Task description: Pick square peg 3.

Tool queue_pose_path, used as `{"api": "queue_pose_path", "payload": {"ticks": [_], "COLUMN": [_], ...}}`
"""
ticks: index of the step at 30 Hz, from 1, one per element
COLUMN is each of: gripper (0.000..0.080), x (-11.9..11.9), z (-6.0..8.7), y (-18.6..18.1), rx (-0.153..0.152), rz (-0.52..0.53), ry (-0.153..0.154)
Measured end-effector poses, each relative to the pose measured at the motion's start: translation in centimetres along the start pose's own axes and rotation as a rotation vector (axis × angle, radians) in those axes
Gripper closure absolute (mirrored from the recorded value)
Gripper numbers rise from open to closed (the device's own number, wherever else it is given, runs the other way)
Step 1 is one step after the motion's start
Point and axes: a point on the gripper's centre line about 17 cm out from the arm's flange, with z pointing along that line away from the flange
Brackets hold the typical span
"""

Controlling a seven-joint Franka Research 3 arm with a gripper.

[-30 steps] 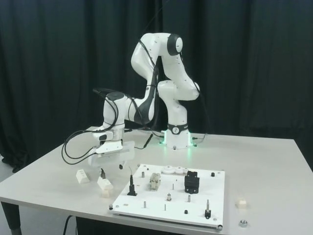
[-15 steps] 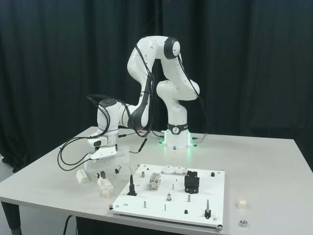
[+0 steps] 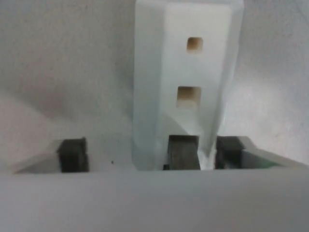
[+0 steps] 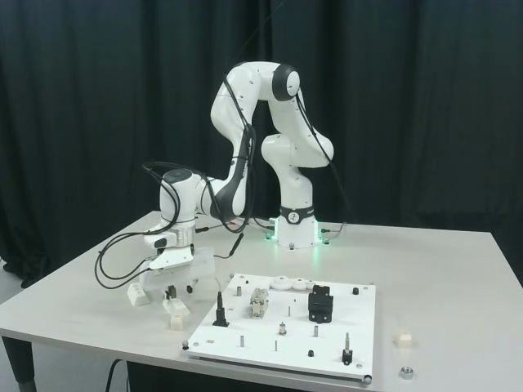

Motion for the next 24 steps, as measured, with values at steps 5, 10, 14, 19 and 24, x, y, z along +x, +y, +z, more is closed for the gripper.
{"api": "queue_pose_path", "payload": {"ticks": [5,10,14,19,24], "gripper": [0.0116,0.0468,0.065,0.0688,0.0688], "x": [0.0,0.0,0.1,0.5,0.8], "z": [0.0,0.0,-0.2,-0.7,-1.5], "y": [0.1,0.2,0.4,0.9,1.4], "rx": [-0.003,-0.005,-0.009,-0.019,-0.029], "rz": [0.001,0.001,0.001,-0.001,-0.001], "ry": [0.002,0.003,0.004,0.009,0.013]}}
